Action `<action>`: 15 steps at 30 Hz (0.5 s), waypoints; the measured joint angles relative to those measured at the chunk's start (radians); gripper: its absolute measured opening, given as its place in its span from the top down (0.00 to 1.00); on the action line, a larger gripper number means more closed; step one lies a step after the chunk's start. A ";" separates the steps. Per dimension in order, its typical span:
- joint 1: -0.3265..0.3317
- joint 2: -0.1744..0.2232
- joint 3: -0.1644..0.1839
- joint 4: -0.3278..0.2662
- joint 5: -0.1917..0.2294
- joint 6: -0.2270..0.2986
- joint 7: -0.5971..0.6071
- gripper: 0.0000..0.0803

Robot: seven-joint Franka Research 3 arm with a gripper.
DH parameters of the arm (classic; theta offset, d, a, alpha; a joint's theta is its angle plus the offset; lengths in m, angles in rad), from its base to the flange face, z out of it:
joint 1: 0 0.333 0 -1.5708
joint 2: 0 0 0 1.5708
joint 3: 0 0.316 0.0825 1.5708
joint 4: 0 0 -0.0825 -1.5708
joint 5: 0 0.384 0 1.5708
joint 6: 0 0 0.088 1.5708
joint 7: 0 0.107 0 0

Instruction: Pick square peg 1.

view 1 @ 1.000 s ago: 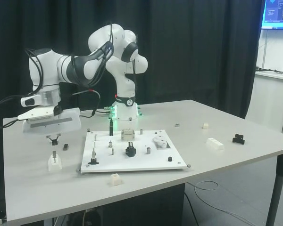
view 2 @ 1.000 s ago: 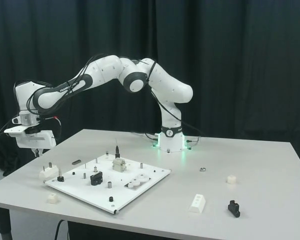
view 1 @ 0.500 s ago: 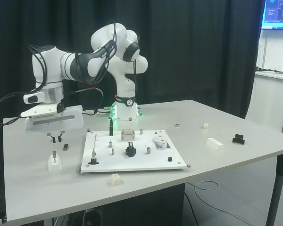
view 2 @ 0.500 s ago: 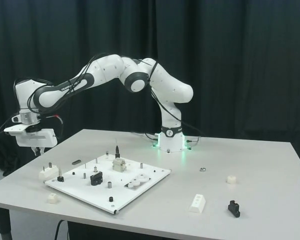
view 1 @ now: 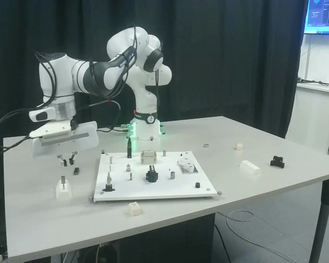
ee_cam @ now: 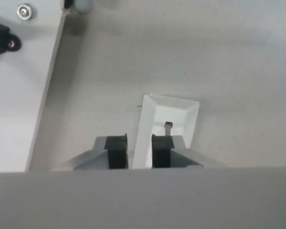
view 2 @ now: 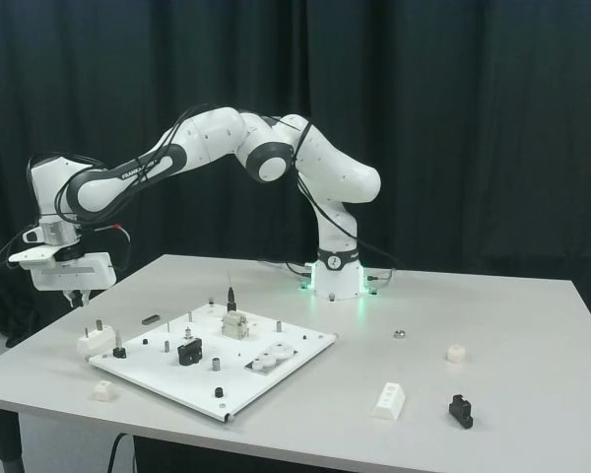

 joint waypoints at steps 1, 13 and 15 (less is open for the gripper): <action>-0.001 0.000 -0.001 0.000 0.000 0.000 0.011 0.87; -0.003 0.000 -0.033 0.000 0.000 0.000 0.104 0.87; -0.005 0.000 -0.035 -0.001 0.000 0.001 0.108 0.87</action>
